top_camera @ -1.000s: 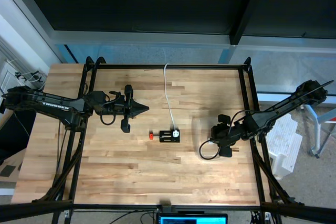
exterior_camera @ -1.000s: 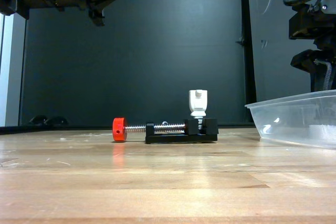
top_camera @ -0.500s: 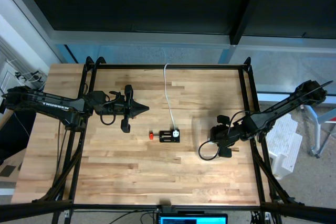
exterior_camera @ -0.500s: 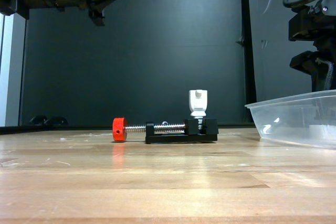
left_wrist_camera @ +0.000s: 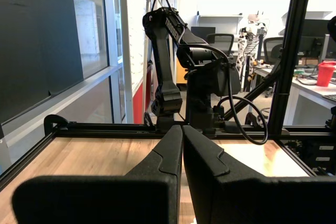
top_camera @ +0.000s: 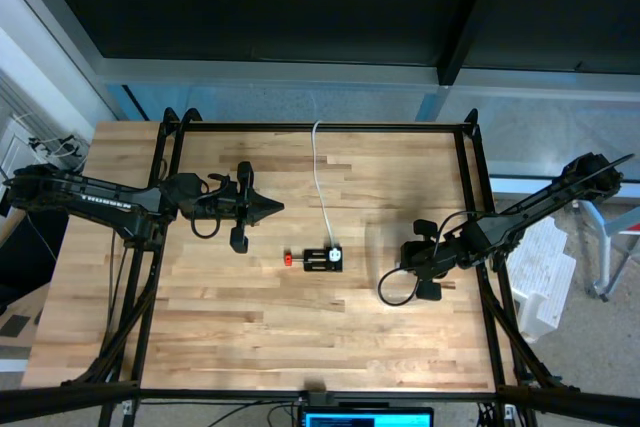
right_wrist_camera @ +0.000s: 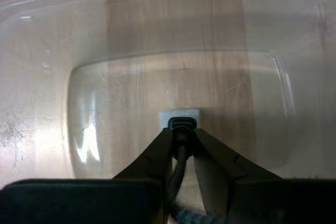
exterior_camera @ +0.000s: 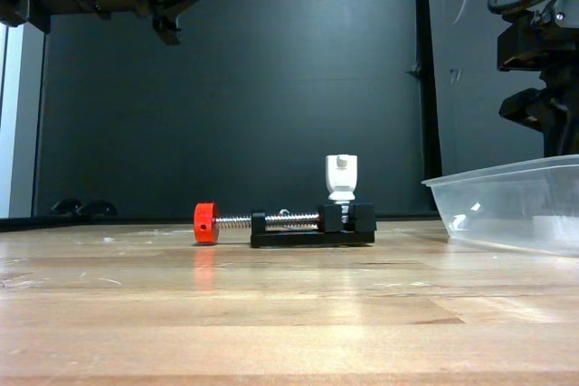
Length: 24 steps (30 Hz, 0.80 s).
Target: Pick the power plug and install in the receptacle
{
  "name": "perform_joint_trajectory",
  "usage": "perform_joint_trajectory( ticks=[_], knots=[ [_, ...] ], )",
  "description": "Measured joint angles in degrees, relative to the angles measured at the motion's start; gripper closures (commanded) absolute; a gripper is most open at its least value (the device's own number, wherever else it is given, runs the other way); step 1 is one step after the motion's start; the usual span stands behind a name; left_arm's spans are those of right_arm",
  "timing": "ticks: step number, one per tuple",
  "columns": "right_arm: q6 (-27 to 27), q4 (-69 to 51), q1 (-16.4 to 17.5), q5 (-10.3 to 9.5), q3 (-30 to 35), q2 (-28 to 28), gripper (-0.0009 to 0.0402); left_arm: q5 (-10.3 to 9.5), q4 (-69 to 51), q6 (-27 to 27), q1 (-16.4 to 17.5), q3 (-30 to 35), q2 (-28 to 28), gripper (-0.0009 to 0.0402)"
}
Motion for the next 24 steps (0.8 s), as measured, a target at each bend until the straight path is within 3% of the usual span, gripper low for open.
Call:
perform_joint_trajectory(
  ticks=[12, 24],
  knots=[
    [0.0, -0.4, 0.0, -0.09, 0.3, -0.2, 0.0393, 0.0, 0.0, 0.0, 0.0, 0.0, 0.0, 0.0393],
    [0.0, -5.1, -0.1, -0.09, 4.6, -0.9, 0.0393, -0.02, 0.0, 0.0, 0.0, 0.0, 0.0, 0.0393]
  ],
)
